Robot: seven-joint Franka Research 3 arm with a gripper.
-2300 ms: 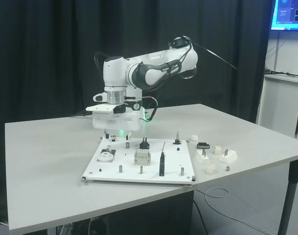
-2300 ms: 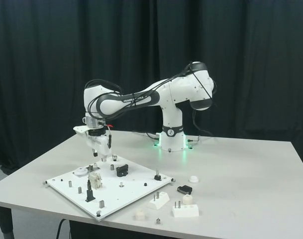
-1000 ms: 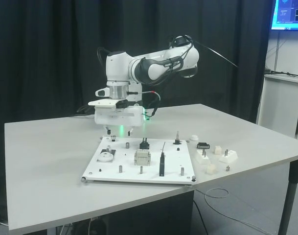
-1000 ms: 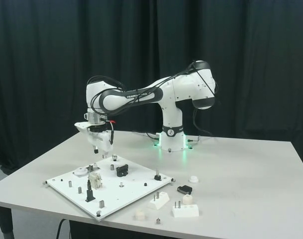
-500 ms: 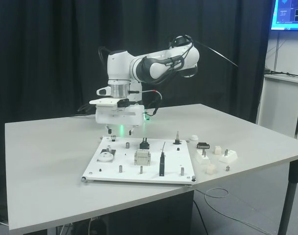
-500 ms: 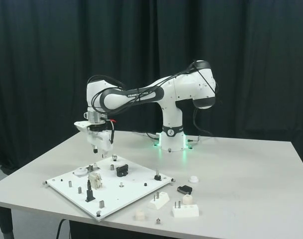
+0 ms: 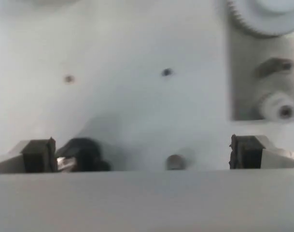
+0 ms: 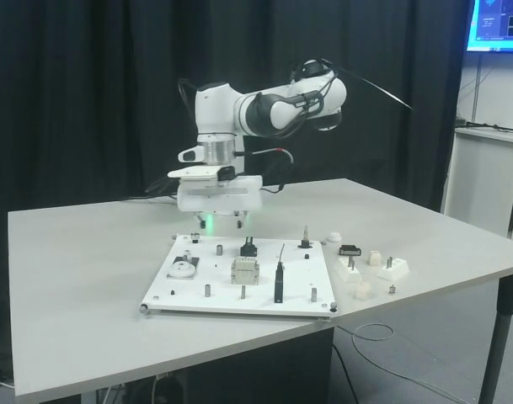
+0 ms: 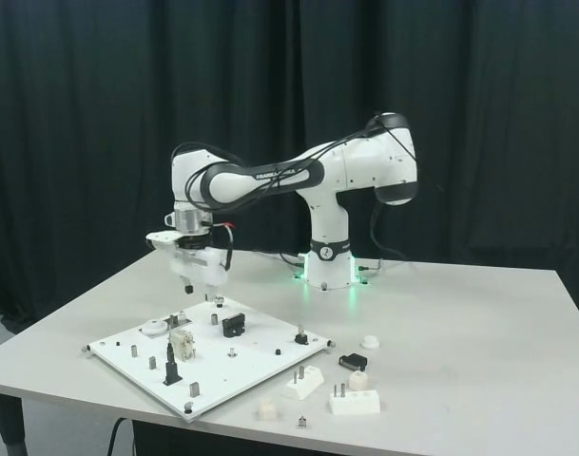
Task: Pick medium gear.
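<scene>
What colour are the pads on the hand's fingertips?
Black; the pads show best in the wrist view.

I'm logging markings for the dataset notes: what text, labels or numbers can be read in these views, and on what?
Arm: a line of dark lettering along the forearm, too small to read.
Screen: lines and figures at the edge of the first room view, too small to read.
Board, and the whole wrist view: no text.
</scene>
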